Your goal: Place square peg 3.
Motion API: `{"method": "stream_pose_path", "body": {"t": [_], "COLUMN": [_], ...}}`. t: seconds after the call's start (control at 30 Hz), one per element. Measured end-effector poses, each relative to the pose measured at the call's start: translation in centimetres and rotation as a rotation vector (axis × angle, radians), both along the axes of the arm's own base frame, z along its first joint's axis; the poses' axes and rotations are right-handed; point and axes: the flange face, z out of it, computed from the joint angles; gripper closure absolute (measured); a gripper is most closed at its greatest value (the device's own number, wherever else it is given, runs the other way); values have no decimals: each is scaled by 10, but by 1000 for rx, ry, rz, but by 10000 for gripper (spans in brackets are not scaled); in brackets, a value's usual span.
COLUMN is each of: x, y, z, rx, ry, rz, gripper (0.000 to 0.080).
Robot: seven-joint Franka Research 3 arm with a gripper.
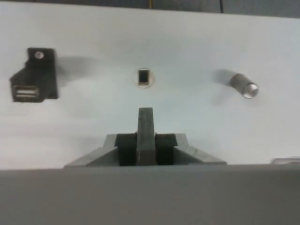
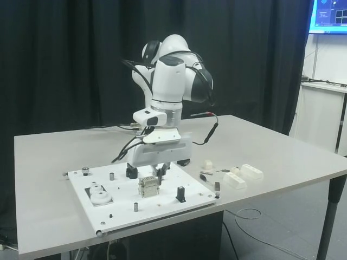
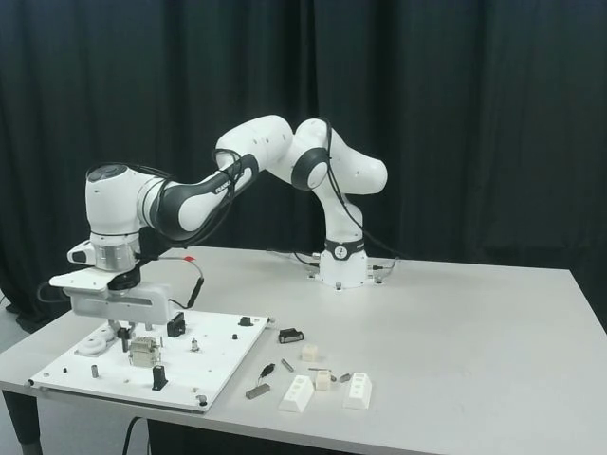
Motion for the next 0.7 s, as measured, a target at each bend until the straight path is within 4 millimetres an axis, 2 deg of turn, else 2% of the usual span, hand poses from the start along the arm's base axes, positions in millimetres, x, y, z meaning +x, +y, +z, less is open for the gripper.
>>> {"method": "stream_pose_path", "body": {"t": [0.4,0.7], "x": [7,13], "y": [29,60], "z": [-1,6], "rx": [20,40], "ry": [27,58], "rz": [18,53], "gripper": [728,728]}}
